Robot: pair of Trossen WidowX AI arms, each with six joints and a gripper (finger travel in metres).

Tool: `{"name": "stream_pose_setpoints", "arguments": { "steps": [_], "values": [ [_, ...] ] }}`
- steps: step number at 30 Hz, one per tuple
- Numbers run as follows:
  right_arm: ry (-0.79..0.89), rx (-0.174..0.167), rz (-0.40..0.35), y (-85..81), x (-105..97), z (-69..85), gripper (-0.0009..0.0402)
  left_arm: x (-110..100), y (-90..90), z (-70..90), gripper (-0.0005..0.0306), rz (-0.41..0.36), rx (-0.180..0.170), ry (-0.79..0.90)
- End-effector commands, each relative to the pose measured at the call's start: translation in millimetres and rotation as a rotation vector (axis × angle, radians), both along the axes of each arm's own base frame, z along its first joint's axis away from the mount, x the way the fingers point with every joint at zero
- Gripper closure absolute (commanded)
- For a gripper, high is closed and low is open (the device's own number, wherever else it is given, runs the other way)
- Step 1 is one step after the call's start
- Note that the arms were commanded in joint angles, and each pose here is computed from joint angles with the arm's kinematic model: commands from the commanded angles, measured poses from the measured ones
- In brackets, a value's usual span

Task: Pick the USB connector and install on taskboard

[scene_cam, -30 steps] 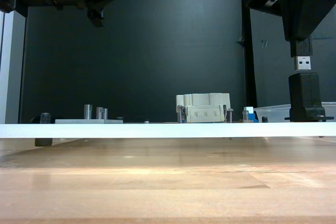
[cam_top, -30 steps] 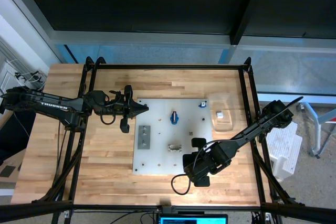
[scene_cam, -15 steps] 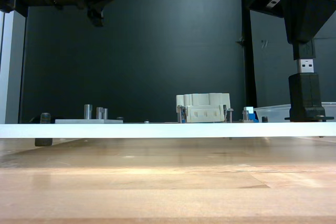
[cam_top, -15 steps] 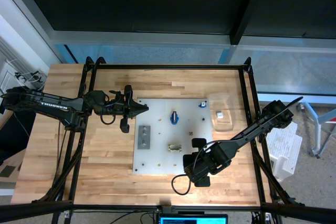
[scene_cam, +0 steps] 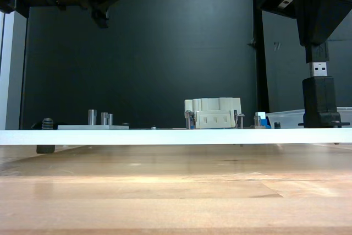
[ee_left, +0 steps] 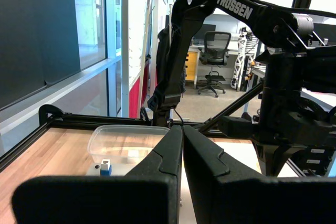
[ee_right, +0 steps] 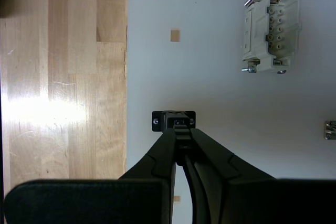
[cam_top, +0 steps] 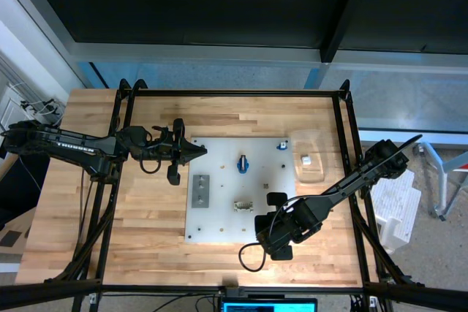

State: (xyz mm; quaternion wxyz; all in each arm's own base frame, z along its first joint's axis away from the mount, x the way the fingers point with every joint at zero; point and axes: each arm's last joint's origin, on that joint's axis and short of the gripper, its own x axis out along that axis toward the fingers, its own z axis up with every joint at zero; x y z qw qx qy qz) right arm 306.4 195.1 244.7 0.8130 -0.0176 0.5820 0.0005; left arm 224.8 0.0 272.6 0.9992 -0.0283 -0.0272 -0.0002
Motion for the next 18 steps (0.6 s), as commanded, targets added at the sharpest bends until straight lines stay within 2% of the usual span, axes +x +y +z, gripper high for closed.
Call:
{"name": "stream_pose_setpoints", "arguments": {
  "steps": [1, 18],
  "values": [
    [-0.003, -0.005, 0.002, -0.1, 0.1, 0.0, 0.0393, 0.1, 0.1, -0.1, 0.0300, 0.000, 0.000, 0.000],
    [-0.005, -0.008, 0.013, -0.1, 0.1, -2.4, 0.0393, 0.1, 0.1, -0.1, 0.0300, 0.000, 0.000, 0.000]
  ]
}}
